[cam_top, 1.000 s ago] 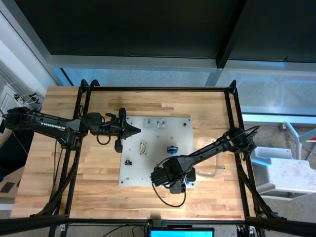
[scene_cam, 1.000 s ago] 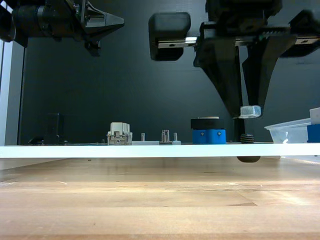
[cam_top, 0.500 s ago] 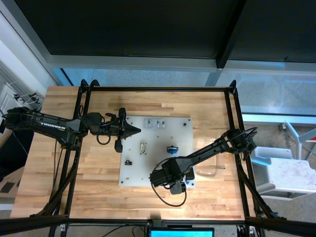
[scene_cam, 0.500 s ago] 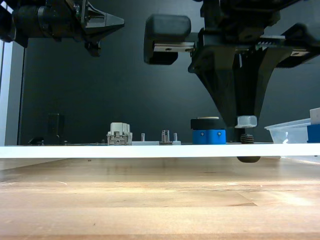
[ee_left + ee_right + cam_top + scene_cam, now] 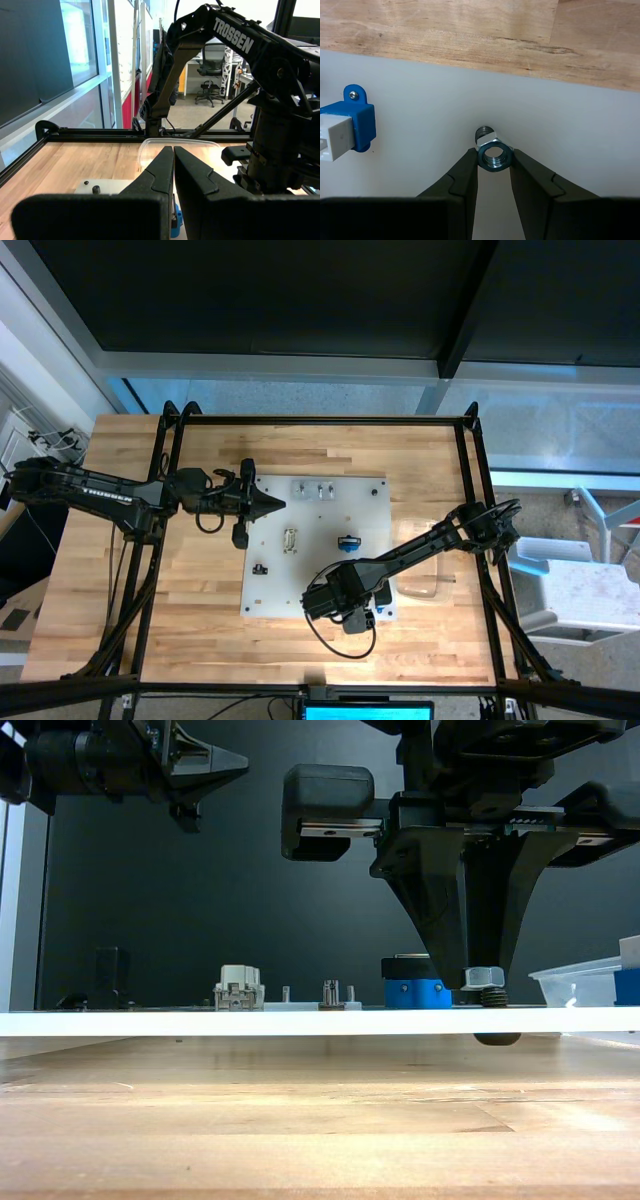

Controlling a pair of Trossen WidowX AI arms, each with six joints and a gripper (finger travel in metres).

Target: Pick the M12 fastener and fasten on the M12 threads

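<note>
I've got the right gripper (image 5: 483, 982) over the board's (image 5: 200, 1020) near right edge. The M12 nut (image 5: 494, 155) is pinched between its fingertips, right atop the stud (image 5: 492, 998); can't tell if it's threaded on. The tray (image 5: 432, 585) is right of the board. The left gripper (image 5: 272, 504) is above the far left edge.

Pale butcher-block wooden table (image 5: 200, 570), ringed by black metal rail frame (image 5: 320, 421). White rectangular board (image 5: 275, 585), flat at table centre. Carries a pale grey squarish connector housing (image 5: 290, 541) mid-board, a blue plastic connector block with black cap (image 5: 415, 992) to its right, small silver posts (image 5: 321, 490) along the far edge, and a short black post (image 5: 376, 490) at the far right corner. Clear plastic tray (image 5: 432, 585) on table, just beside board's right edge.
</note>
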